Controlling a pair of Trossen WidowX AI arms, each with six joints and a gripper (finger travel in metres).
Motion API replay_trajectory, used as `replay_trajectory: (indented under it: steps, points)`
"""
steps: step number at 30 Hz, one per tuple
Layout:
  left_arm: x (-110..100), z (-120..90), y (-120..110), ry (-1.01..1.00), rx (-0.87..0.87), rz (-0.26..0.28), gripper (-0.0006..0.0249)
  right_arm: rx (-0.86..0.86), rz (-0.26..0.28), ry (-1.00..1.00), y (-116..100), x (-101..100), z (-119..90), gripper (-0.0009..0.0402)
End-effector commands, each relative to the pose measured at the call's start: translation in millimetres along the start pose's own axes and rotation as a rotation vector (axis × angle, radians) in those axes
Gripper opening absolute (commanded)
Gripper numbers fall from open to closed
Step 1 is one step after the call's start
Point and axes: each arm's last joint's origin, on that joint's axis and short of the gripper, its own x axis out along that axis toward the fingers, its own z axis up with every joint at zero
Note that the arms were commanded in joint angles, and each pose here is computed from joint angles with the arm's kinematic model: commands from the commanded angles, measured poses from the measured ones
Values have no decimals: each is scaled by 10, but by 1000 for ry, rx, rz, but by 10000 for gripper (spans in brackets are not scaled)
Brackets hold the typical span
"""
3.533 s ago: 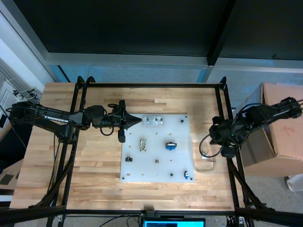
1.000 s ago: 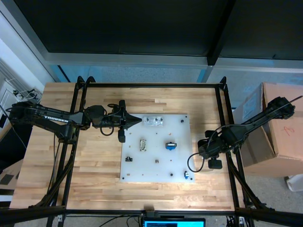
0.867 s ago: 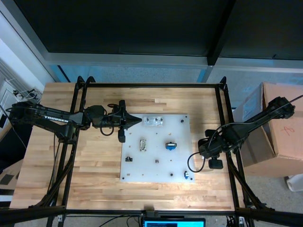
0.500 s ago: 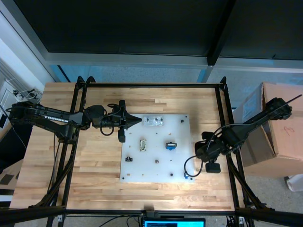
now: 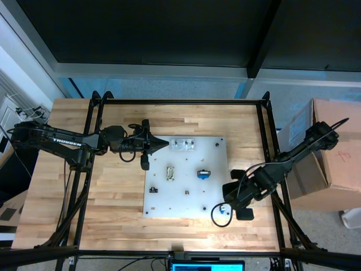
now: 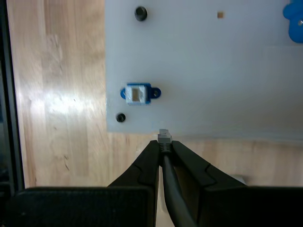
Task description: Pick the RJ45 connector and install on the taskboard
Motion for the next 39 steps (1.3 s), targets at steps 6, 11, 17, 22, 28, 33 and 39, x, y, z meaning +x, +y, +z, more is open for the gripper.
replay_trajectory:
  steps: [6, 11, 17, 22, 28, 33, 39]
  points:
    - [0, 0, 1, 0, 0, 0, 0, -4, 0, -11, 119, 97, 151, 0]
    - [0, 0, 0, 0, 0, 0, 0, -5, 3, -18, 170, 143, 205, 0]
    - [1, -1, 0, 0, 0, 0, 0, -2, 6, -16, 207, 234, 237, 0]
    - [1, -1, 1, 0, 0, 0, 0, -4, -4, -1, 215, 285, 239, 0]
    - [0, 0, 1, 0, 0, 0, 0, -6, -8, 0, 215, 299, 232, 0]
    - [1, -1, 1, 0, 0, 0, 0, -5, -12, 6, 208, 314, 221, 0]
    - [0, 0, 1, 0, 0, 0, 0, -4, -12, 6, 208, 316, 220, 0]
